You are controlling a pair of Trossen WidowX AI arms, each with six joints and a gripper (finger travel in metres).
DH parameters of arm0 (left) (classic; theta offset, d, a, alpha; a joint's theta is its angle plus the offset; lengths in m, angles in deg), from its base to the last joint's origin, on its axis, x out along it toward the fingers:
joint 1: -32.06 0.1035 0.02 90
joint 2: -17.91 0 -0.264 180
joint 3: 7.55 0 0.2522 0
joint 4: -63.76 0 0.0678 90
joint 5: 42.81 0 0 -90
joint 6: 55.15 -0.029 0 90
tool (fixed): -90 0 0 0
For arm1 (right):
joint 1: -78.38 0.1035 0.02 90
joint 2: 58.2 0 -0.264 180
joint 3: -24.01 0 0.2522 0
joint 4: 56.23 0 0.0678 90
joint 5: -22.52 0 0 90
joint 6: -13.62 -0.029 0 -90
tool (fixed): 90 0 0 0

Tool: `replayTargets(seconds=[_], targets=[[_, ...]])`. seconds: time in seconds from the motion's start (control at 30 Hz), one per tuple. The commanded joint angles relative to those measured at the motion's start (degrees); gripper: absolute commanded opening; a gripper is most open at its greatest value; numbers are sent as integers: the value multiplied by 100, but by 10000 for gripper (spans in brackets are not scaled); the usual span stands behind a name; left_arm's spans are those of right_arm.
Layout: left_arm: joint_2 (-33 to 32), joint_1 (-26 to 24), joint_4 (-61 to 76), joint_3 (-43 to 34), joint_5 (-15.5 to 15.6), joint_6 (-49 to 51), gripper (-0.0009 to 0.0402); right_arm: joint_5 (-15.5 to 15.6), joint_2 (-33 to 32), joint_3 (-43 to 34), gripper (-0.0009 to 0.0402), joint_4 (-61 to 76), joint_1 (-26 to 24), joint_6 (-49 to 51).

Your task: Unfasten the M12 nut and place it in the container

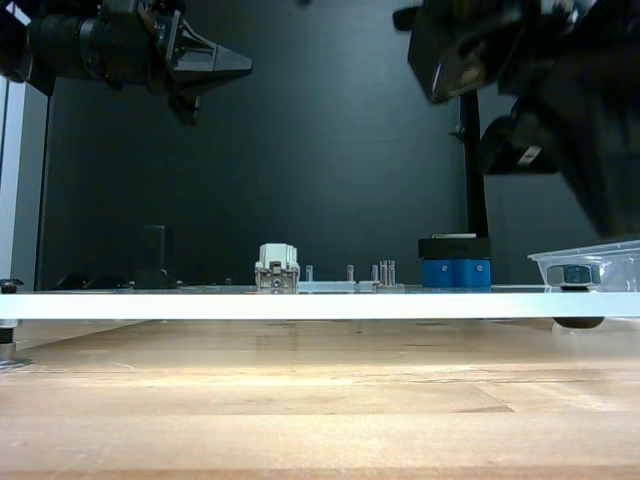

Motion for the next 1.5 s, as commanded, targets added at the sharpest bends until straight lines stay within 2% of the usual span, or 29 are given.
replayTargets(seconds=[0.03,0.47,0.5,0.53,0.6,0.63,0.67,0.83,0.97,1.13,1.27,1.5], targets=[[0,0,-2,-2,0,2,0,2,-131,2,0,-92,13,72],[0,0,-2,-2,-2,0,0,-221,-214,4,0,-31,0,229],[0,0,-2,-2,0,0,0,-345,-214,4,0,22,0,240],[0,2,-2,-2,0,0,0,-605,-205,4,0,131,0,227],[0,0,-2,-2,0,0,0,-1353,-179,-11,0,487,0,-87],[0,0,-2,-2,0,0,0,-1613,-144,-22,0,627,0,-164],[0,0,-2,-2,0,0,0,-1705,-129,-35,0,691,0,-192],[0,0,2,-2,-2,0,0,-1576,-70,-74,0,734,2,-236],[0,2,-2,-2,-2,0,0,-1139,4,-79,0,699,0,-247],[0,0,-4,-2,0,0,0,-367,63,-275,0,704,0,-229],[0,0,2,-2,0,0,0,-2,66,-420,0,649,2,-227],[0,0,2,-2,0,0,0,7,-155,-343,0,446,7,-227]])
